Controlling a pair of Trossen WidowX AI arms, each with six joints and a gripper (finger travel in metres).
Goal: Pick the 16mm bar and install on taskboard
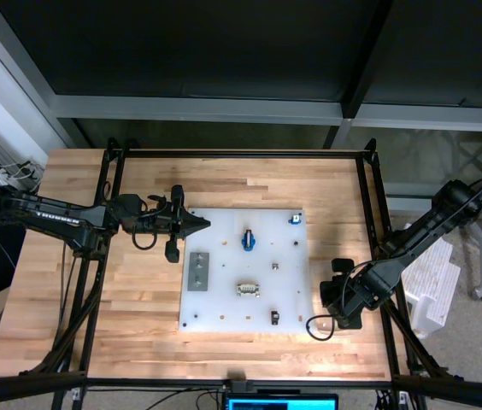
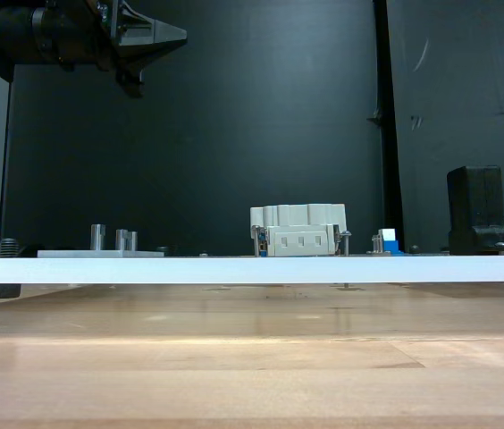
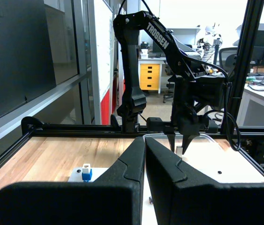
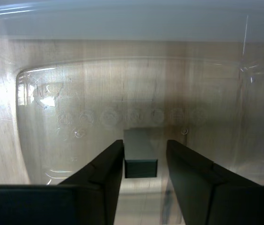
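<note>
Right gripper [image 4: 144, 143], jaws apart, flanked the bar [image 4: 140, 151], which lay lengthwise along them over the tray [image 4: 76, 93]. Left gripper [image 3: 144, 143], jaws together, hung over the board [image 1: 224, 309]. Right arm [image 3: 157, 40] read "TROSSEN".

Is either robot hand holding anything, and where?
Nothing yet. The right gripper, open, straddles the 16mm bar in the clear tray; the left gripper hangs shut, empty, over the taskboard.

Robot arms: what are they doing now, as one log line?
left gripper shut, raised over taskboard edge | right gripper fingers open, straddling 16mm bar in clear tray | bar not gripped
</note>
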